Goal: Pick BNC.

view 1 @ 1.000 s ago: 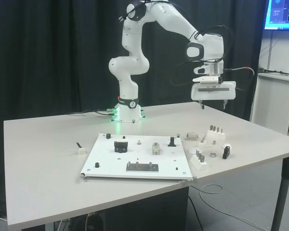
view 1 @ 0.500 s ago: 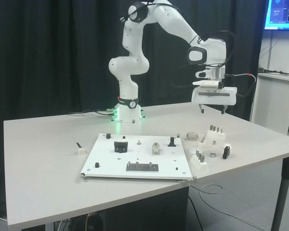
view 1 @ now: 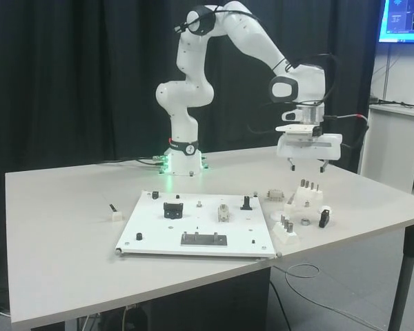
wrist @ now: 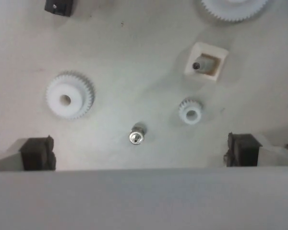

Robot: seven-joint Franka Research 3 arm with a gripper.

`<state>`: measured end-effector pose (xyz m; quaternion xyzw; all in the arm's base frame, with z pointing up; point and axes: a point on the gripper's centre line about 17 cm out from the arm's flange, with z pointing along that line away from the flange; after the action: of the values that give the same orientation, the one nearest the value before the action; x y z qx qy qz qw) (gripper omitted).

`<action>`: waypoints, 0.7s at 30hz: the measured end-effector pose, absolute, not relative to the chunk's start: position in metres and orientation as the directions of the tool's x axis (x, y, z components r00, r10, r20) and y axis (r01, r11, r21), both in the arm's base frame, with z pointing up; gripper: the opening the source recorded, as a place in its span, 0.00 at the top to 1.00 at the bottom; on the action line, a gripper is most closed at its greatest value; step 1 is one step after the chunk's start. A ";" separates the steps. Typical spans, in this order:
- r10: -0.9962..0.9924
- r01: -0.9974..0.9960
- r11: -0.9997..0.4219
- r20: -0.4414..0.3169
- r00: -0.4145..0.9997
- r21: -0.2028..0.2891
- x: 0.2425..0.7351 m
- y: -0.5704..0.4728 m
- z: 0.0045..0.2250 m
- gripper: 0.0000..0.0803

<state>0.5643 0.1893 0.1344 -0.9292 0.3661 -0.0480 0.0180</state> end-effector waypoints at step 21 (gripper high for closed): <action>-0.709 -0.705 -0.705 0.064 0.702 -0.079 0.565 0.209 0.099 0.00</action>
<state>0.5652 0.2091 0.0989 -0.9221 0.3835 -0.0448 0.0242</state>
